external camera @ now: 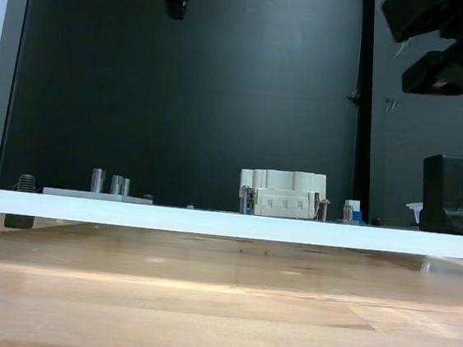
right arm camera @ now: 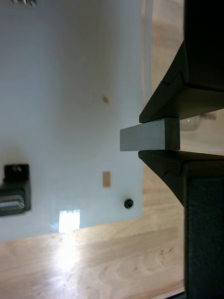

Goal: Pick the 16mm bar and install on taskboard

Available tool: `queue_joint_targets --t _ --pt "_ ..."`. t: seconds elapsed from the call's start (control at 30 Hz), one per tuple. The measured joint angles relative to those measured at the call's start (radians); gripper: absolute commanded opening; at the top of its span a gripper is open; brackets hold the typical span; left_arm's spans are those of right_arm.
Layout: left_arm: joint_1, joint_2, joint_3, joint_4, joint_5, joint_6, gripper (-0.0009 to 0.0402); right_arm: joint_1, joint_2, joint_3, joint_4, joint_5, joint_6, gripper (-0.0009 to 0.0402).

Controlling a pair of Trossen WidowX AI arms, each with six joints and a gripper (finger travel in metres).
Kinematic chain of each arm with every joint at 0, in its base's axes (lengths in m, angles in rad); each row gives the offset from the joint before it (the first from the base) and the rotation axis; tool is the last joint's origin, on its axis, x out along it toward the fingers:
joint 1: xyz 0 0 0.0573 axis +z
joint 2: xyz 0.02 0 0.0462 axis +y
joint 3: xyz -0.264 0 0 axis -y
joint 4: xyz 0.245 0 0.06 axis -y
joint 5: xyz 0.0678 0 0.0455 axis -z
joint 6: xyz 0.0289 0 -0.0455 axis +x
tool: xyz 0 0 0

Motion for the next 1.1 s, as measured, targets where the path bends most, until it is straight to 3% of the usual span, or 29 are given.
queue_joint_targets --t 1.1 --pt "0.0 0.0 0.0 0.0 0.0 0.0 0.0163 0.071 0.117 0.031 0.069 -0.01 0.108 0.0002"
